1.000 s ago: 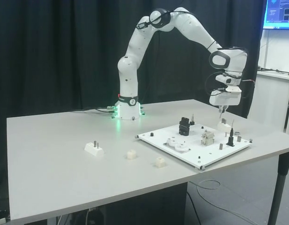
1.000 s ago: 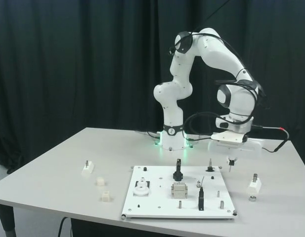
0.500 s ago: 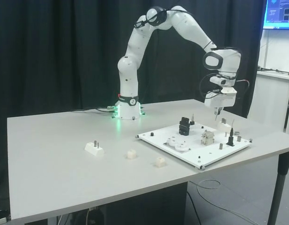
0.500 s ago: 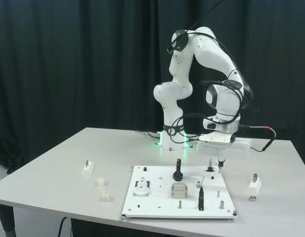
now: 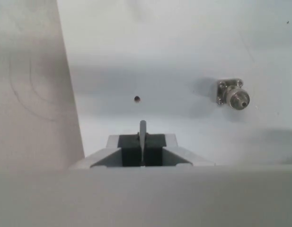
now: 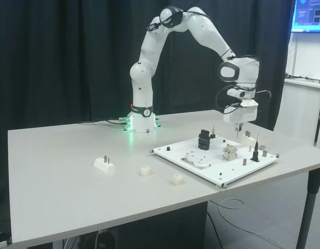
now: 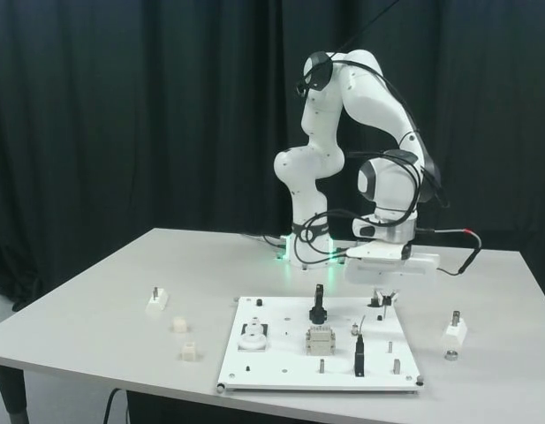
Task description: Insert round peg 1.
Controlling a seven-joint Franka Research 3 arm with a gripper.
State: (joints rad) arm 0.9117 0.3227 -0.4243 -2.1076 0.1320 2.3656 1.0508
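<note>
The gripper (image 5: pixel 143 150) is closed on a thin grey peg (image 5: pixel 143 130), which sticks out from between the black finger pads (image 5: pixel 129 151) and hangs over the white board (image 5: pixel 183 56). Just ahead of the peg tip in the wrist view sits a small dark hole (image 5: pixel 137 99), and off to one side a metal connector (image 5: pixel 233 94) is bolted to the board. From the room, the gripper (image 7: pixel 384 301) hovers above the board's far edge (image 7: pixel 343 300), near a black clamp (image 7: pixel 318 311).

The risk, as I judge it, is misalignment: the peg looks slender and the hole tiny, so a slight offset or tilt on descent could jam the tip against the board, bend it, or let it slip in the grasp.
</note>
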